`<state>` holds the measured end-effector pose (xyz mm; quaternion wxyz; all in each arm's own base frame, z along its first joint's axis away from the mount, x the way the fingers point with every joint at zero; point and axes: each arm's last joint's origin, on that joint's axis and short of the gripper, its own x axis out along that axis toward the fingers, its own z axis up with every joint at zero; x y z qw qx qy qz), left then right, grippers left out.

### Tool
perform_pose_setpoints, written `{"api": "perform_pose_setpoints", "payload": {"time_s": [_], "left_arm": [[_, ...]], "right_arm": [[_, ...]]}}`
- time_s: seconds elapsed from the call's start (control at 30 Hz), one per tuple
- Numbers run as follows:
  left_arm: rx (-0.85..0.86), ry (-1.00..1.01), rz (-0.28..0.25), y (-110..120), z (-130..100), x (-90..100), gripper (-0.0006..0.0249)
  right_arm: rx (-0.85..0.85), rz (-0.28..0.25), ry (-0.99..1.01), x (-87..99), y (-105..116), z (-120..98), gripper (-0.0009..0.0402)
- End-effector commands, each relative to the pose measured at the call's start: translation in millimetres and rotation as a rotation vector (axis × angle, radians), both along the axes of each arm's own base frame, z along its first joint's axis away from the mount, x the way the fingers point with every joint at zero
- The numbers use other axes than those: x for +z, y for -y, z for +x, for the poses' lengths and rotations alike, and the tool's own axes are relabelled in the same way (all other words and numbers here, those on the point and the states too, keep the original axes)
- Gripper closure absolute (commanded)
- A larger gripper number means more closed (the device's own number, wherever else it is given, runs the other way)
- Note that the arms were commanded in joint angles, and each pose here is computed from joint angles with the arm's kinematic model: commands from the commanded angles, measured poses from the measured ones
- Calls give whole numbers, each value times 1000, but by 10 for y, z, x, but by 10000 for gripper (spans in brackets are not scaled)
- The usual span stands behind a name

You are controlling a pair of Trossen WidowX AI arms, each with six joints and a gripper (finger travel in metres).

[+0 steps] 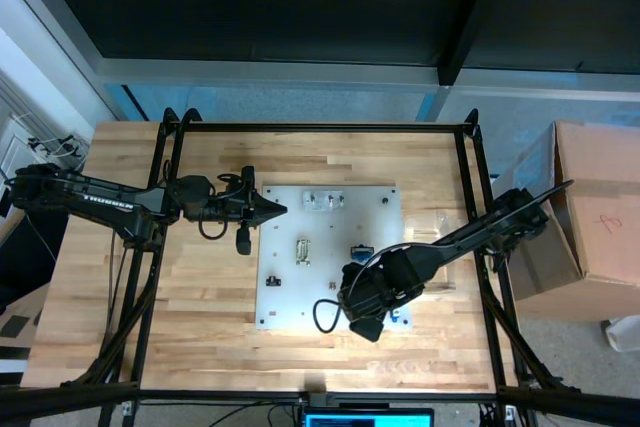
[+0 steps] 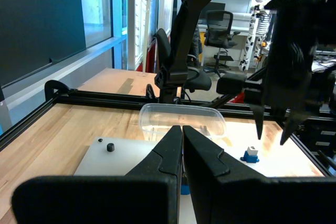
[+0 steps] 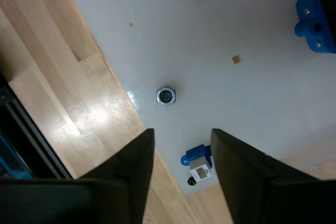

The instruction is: Unfasten the M12 nut and place it in the container

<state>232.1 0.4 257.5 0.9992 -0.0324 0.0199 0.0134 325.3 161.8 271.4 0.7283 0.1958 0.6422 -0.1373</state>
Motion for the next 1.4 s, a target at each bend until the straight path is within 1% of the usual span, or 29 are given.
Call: {"api": "perform_pose_setpoints", "payload": {"time_s": [0.03, 0.33, 0.53, 0.63, 0.83, 1.23, 1.4], "left_arm": [[0, 0, 0, 0, 0, 1, 243], [0, 0, 0, -1, 0, 1, 243], [0, 0, 0, -1, 0, 1, 243], [0, 0, 0, -1, 0, 1, 243], [0, 1, 0, -1, 0, 2, 243], [0, 0, 0, -1, 0, 1, 243], [0, 0, 0, -1, 0, 1, 243]], "right_arm": [[-1, -10, 1, -51, -16, 31, 205], [-1, -22, -23, -301, -94, 161, 146], [4, -25, -68, -494, -143, 224, 124], [5, -29, -75, -574, -163, 257, 124], [15, -20, -80, -733, -205, 323, 136], [14, -26, -84, -810, -200, 310, 163], [13, -23, -80, -885, -195, 300, 183]]}}
